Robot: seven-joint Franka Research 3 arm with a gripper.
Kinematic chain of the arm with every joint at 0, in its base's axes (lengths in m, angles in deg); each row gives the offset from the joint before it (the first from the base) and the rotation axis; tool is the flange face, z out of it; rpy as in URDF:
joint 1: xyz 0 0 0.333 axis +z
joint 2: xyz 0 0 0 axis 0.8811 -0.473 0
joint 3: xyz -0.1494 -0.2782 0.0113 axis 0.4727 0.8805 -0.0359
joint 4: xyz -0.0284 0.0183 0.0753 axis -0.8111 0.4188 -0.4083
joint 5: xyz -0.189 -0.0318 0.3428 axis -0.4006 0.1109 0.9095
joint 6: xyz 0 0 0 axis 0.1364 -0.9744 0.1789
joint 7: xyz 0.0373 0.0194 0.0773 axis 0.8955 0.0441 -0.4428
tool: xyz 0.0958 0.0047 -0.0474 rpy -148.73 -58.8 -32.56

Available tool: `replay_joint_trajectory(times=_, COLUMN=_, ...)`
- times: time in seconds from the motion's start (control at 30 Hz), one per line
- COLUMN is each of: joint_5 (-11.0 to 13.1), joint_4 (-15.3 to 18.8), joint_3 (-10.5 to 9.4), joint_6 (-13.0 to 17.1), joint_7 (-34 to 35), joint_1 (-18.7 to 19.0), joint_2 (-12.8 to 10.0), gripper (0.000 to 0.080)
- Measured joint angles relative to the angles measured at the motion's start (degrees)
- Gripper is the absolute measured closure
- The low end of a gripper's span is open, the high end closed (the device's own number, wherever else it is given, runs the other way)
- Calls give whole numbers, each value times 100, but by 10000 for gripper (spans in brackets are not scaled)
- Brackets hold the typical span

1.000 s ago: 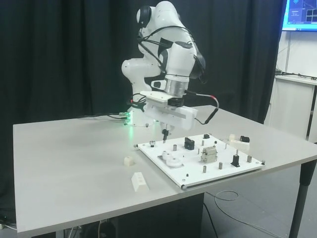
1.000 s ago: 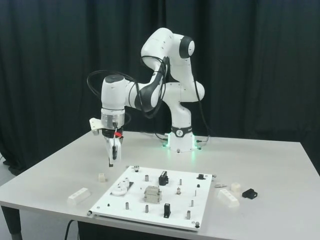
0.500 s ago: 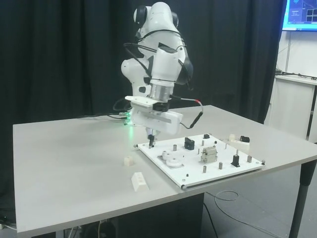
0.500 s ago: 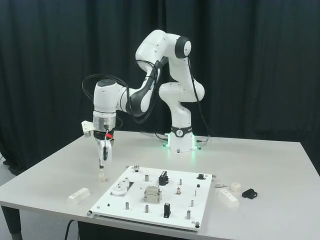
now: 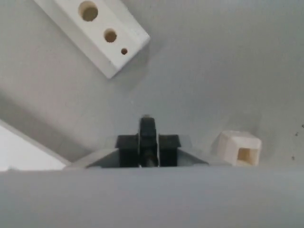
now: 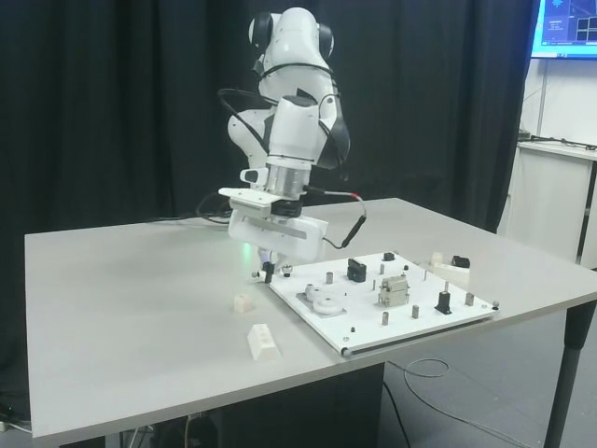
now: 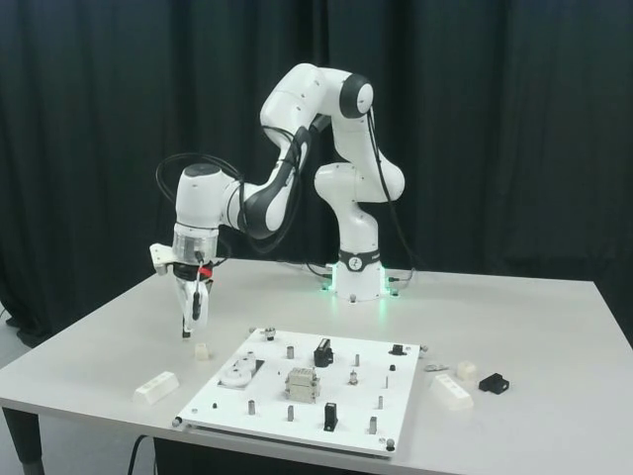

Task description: Place USB.

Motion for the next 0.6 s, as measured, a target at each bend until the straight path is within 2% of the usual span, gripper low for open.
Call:
replay_joint_trajectory(times=0.2, joint_5=83, joint_4=5, joint_3=0, joint_6=93, joint_7=0, joint_1=-26, joint_2=-86, gripper=733)
replay_joint_trajectory(times=0.23, joint_5=97, joint_4=5, joint_3=0, joint_6=104, joint_7=0, joint_1=-31, joint_2=-98, gripper=423)
replay_joint_trajectory(times=0.4, joint_5=115, joint_4=5, joint_3=0, joint_6=187, joint_7=0, joint_1=-56, joint_2=-140, gripper=423)
replay_joint_trajectory(times=0.43, joint_5=115, joint_4=5, joint_3=0, joint_6=196, joint_7=0, joint_1=-61, joint_2=-144, gripper=106)
replay_joint_trajectory(times=0.6, joint_5=115, joint_4=5, joint_3=0, joint_6=226, joint_7=0, joint_1=-83, joint_2=-157, gripper=106)
